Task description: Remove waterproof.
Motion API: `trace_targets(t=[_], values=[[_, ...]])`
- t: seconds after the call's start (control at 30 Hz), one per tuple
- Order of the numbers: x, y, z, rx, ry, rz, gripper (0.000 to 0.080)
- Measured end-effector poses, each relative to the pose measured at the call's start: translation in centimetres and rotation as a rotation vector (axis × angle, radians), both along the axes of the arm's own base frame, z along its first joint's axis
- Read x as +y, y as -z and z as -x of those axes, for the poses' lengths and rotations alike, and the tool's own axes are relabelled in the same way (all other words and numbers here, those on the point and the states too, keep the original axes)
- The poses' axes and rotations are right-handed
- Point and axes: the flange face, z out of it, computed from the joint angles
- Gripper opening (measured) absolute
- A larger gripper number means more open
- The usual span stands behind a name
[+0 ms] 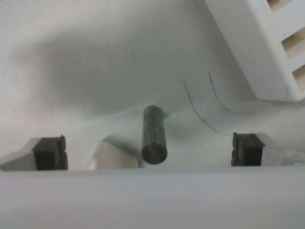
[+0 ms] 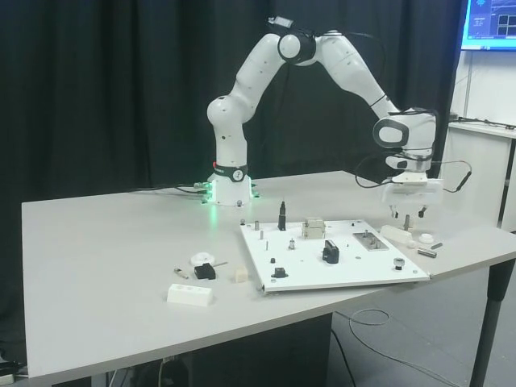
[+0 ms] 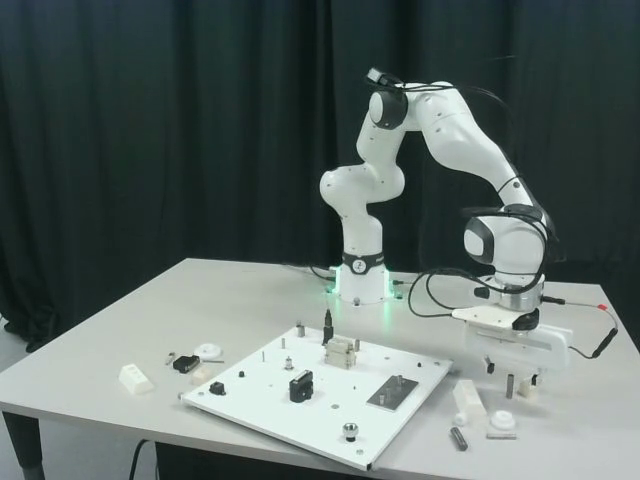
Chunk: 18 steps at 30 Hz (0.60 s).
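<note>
Hovering off the right edge of the white board (image 2: 339, 270), the gripper (image 2: 407, 216) hangs low over the grey table (image 2: 105, 242), near the table's right end. Fingers are spread apart, clamped on nothing. In the wrist view a dark cylinder (image 1: 154, 136) sits in the gap between the two black fingertips (image 1: 50, 152), touching neither. The room views show a short dark stub (image 3: 510, 384) under the gripper at the same spot. Cannot tell if it rests on the table or hangs just above it. This looks like the task's part, off the board and out over bare table to the right of it, though nothing marks it as such. A small white block (image 1: 112, 155) lies just beside the cylinder in the wrist view, and a white slotted piece (image 1: 257, 43) sits further off. On the table near the gripper are a white oblong piece (image 3: 466, 400) and a second small dark pin (image 3: 459, 438), which lies nearer the front edge. The board carries several small black and grey fittings. Left of the board, well apart from the arm, lies a white rectangular block (image 2: 190, 295).
</note>
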Motion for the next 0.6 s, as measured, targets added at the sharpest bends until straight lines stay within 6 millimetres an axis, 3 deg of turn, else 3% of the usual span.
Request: trace_targets(t=[0.03, 0.6], values=[[0.0, -0.1, -0.1, 0.002, 0.0, 0.002, 0.077], [0.4, -1.7, -0.9, 0.014, 0.002, 0.03, 0.08]])
